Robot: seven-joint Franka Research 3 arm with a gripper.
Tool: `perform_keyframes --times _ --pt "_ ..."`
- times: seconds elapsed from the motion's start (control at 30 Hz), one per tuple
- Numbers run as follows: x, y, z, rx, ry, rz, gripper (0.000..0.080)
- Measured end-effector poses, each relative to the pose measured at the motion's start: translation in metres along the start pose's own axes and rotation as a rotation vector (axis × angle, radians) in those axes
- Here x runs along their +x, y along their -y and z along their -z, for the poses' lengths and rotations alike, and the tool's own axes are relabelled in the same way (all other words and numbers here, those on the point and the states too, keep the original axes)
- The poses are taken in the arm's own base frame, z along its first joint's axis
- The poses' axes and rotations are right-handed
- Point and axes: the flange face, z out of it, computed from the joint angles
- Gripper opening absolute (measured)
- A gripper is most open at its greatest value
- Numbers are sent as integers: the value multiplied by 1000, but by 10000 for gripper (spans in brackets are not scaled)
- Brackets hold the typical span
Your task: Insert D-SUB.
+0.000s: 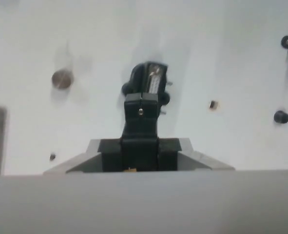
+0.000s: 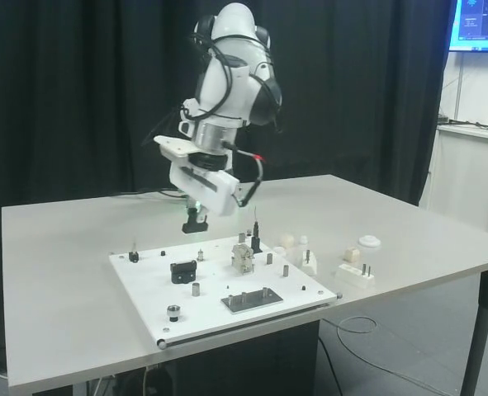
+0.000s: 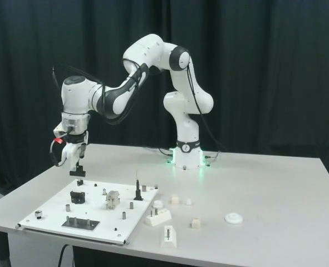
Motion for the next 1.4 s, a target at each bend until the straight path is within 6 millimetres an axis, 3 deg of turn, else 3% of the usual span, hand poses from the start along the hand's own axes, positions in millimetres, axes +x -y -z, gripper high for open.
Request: perform_keyframes --times 0.4,1.4 --pt "32 0 -14 23 49 -93 149" --pt "40 -1 -39 42 123 -185 149"
